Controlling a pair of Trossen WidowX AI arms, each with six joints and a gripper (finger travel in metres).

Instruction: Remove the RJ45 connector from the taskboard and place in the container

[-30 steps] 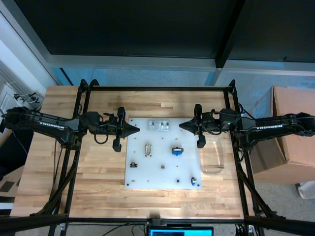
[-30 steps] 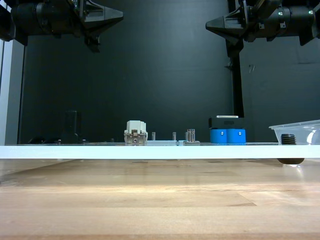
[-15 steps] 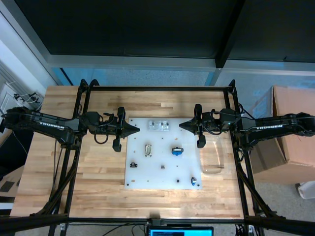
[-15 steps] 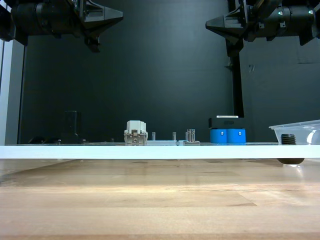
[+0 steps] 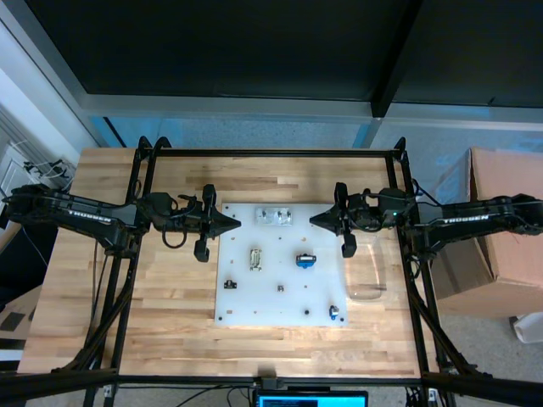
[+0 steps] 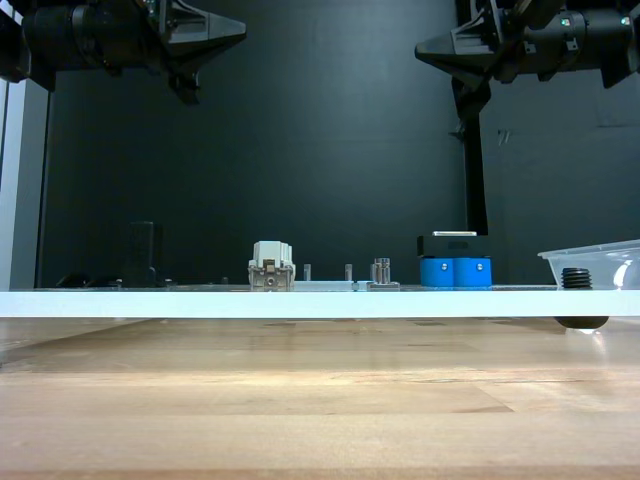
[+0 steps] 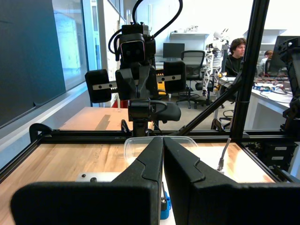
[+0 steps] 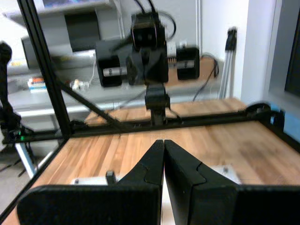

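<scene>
- Wooden table (image 5: 170,322) fills the middle of the high view, with a black frame (image 5: 271,153) around it and a cardboard box (image 5: 501,212) at the right edge of the frame.
- White taskboard (image 5: 254,309) lies flat at the table's centre. The clear container (image 5: 366,292) sits just beside its right edge.
- Small parts sit on the board:
  - a silver piece (image 5: 275,217) at upper centre
  - a beige piece (image 5: 254,259) left of centre
  - a blue block (image 5: 305,260) right of centre
  - a blue-and-black piece (image 5: 336,313) at the lower right corner
- RJ45 connector — cannot tell which of these parts it is. All of them rest on the board, and neither arm holds one.
- Left gripper (image 5: 237,223) points inward over the board's upper left edge. In the low view it hangs in the upper left of the frame, well above the board.
- Left gripper's fingers (image 7: 152,154) are pressed together with only a thin seam between them and nothing in the seam.
- Right gripper (image 5: 312,220) points inward over the board's upper right part — beside the container's far end. In the low view it sits in the upper right of the frame, well above the board.
- Right gripper's fingers (image 8: 154,157) are also pressed together, gripping nothing.
- Both tips face each other across the board, well apart.
- Low view shows the beige piece standing upright on the board, left of the blue block.
</scene>
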